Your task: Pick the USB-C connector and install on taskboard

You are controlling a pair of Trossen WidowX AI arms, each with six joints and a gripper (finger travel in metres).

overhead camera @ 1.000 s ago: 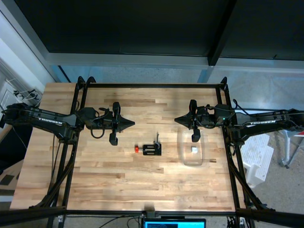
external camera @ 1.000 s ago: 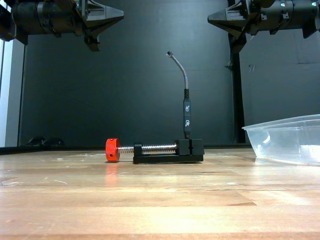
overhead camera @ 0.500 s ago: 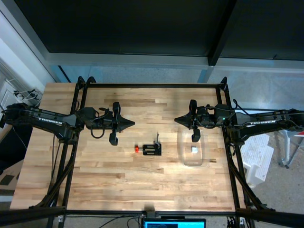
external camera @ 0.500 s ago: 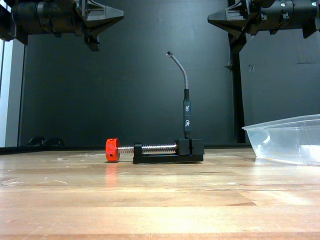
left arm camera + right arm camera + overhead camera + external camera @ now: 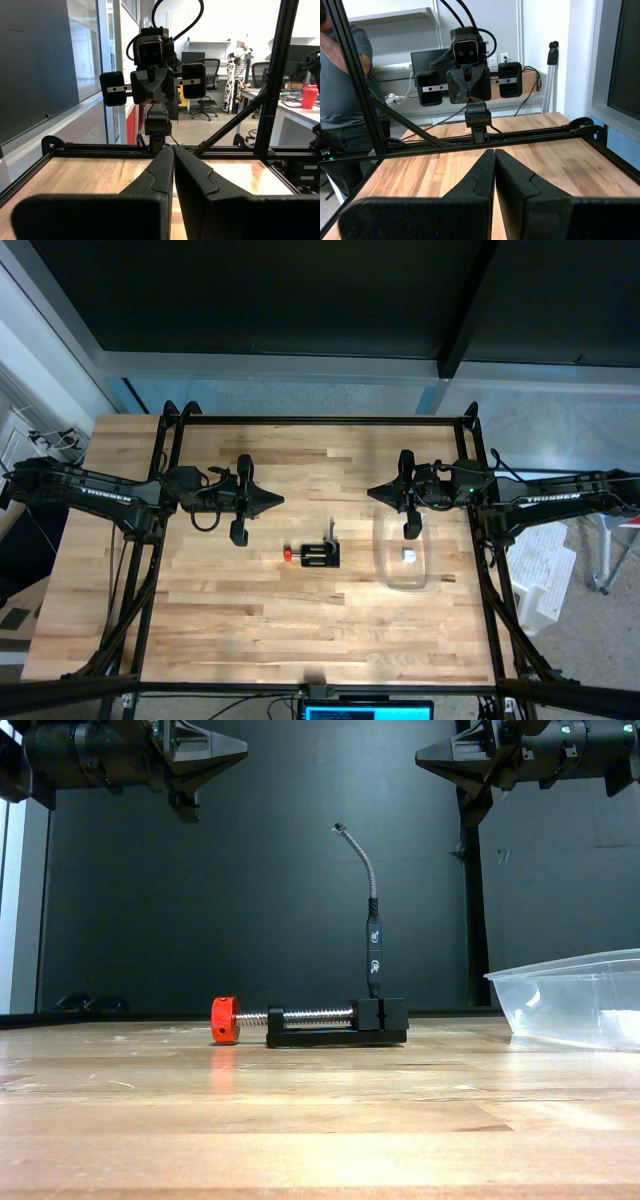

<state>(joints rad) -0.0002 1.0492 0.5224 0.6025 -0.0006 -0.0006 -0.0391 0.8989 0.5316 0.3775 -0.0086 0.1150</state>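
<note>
Nothing has moved this past second. We see the left gripper (image 5: 275,500) and right gripper (image 5: 372,493) parked high, jaws pressed together, empty. The dark USB-C connector (image 5: 373,945) on its braided cable stands upright in the small black orange-knobbed taskboard (image 5: 386,1019), seemingly installed already.

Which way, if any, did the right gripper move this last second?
No: the right gripper holds the same spot off the far corner of the clear tray; the left gripper is parked high, far-left of the taskboard.
</note>
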